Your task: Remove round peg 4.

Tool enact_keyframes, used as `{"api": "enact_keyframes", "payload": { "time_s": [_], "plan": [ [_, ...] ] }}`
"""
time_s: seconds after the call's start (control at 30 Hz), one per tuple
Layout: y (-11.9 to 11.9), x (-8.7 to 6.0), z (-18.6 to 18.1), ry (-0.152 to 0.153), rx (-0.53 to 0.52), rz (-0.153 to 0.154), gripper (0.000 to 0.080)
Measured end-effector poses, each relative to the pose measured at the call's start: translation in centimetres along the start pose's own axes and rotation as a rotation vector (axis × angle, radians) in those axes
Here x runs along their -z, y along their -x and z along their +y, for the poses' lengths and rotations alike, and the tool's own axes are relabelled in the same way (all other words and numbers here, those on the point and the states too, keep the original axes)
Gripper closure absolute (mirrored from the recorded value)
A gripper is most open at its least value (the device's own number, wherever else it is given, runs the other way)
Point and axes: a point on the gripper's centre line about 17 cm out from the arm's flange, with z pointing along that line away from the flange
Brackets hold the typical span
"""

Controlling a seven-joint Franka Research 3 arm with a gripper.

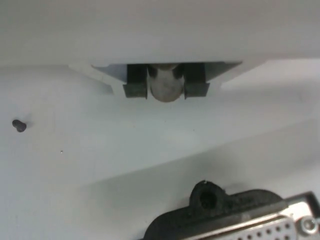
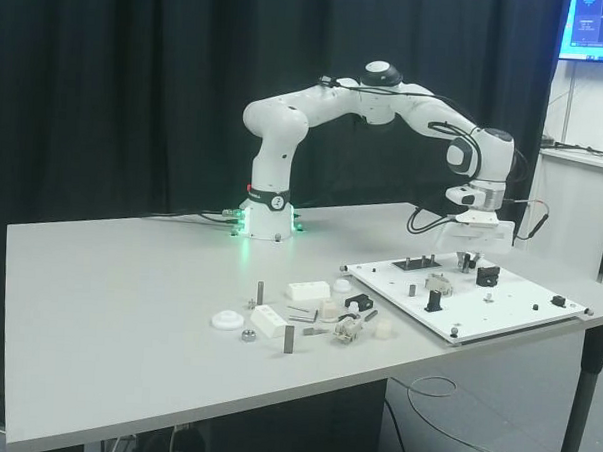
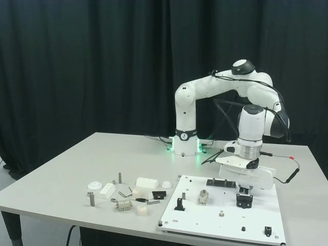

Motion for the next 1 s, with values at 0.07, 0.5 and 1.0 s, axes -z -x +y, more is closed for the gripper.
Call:
{"api": "enact_keyframes", "payload": {
  "time_s": [0.07, 0.5, 1.0],
  "plan": [
    [0.0, -0.02, 0.0, 0.0, 0.0, 0.0, 0.0651],
    [0.0, -0.08, -0.04, 0.0, 0.001, 0.004, 0.0651],
    [0.0, -0.06, 0.01, 0.012, -0.009, 0.025, 0.0651]
  ]
}}
